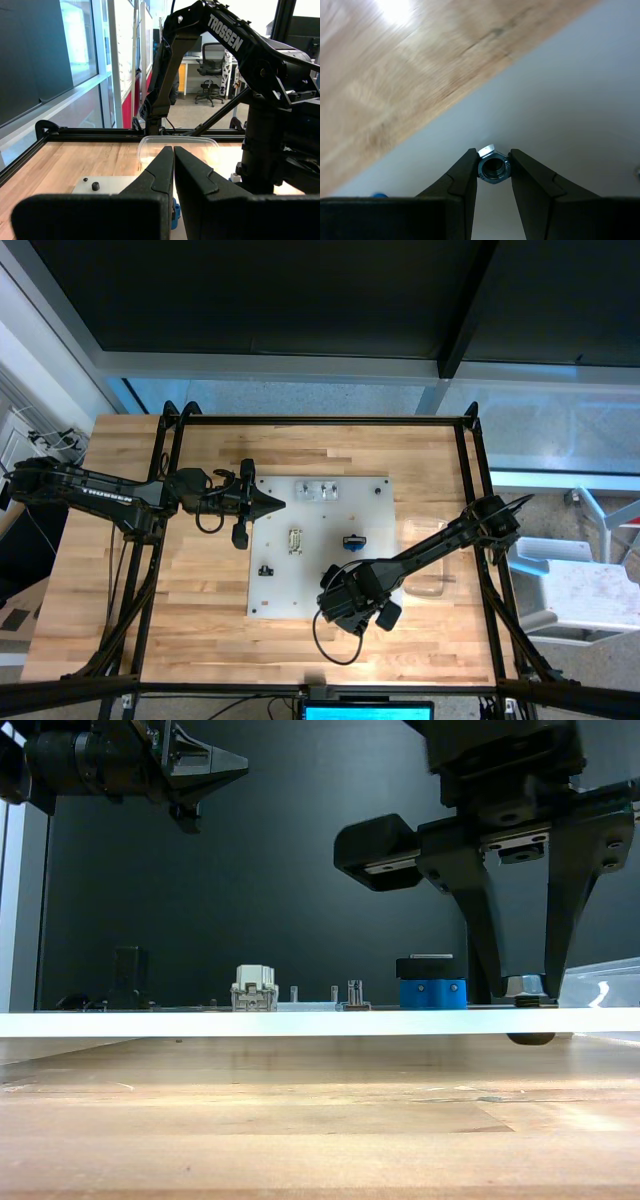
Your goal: Pick the M12 fastener and fasten on the M12 threads
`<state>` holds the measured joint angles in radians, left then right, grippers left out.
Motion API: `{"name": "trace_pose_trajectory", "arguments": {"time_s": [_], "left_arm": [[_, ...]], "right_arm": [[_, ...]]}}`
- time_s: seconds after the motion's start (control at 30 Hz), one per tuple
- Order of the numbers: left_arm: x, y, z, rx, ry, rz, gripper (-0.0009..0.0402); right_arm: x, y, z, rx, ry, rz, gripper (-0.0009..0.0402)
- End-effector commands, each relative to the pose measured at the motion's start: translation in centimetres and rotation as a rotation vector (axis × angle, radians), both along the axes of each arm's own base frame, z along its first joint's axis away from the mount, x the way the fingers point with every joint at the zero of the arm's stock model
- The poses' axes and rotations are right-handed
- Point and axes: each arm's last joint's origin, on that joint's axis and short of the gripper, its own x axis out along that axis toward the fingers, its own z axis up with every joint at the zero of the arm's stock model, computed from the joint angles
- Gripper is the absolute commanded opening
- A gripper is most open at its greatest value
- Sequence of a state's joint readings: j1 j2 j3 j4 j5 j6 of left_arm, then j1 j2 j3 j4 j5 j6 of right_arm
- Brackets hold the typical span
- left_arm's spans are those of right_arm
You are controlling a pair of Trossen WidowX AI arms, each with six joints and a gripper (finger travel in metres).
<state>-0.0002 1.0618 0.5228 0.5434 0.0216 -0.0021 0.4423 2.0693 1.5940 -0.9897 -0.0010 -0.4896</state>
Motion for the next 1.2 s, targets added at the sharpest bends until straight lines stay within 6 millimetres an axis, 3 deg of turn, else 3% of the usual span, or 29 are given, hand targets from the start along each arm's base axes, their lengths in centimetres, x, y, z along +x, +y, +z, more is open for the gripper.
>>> {"name": "trace_pose_trajectory", "arguments": {"time_s": [0.03, 0.87, 1.2], "left_arm": [[0.01, 0.00, 0.00, 0.000, 0.000, 0.000, 0.0000], [0.01, 0.00, 0.00, 0.000, 0.000, 0.000, 0.0000], [0.01, 0.01, 0.00, 0.000, 0.000, 0.000, 0.0000]], "right_arm": [[-0.13, -0.05, -0.08, 0.008, 0.023, -0.174, 0.0043], [-0.12, -0.04, -0.08, 0.144, 0.082, -1.683, 0.0043], [-0.11, -0.06, -0.08, 0.191, 0.092, -2.206, 0.0043]]}}
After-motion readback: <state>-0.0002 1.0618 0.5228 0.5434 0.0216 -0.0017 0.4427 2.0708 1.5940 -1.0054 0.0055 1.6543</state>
